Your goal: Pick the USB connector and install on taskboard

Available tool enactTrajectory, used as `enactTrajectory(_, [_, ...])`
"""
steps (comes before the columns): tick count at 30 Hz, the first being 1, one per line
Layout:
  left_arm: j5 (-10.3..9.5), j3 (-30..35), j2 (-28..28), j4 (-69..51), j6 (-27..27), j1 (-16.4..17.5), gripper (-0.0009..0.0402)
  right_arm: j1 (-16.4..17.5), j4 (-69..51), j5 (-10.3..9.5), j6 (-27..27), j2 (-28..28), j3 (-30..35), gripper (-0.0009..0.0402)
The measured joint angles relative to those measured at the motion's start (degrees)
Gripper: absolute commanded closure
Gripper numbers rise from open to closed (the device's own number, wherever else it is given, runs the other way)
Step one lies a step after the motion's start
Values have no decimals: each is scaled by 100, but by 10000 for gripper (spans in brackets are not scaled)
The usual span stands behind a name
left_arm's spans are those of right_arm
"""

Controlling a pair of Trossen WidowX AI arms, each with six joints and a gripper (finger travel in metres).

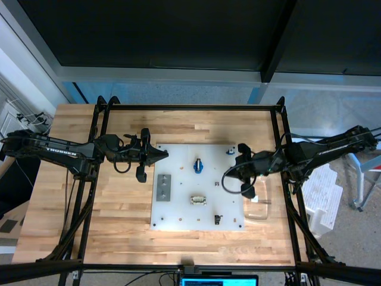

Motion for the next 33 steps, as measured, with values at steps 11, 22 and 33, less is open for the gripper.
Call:
enactTrajectory(11, [-2,0,-2,2,0,0,393,-658,1788,-372,-640,-656,-767,393])
enactTrajectory(22, [-2,0,-2,0,0,0,393,-1270,3471,-1019,-850,-828,-1394,393])
enactTrajectory(33, [-2,0,-2,0,0,0,393,-1663,4094,-1176,-861,-828,-1661,393])
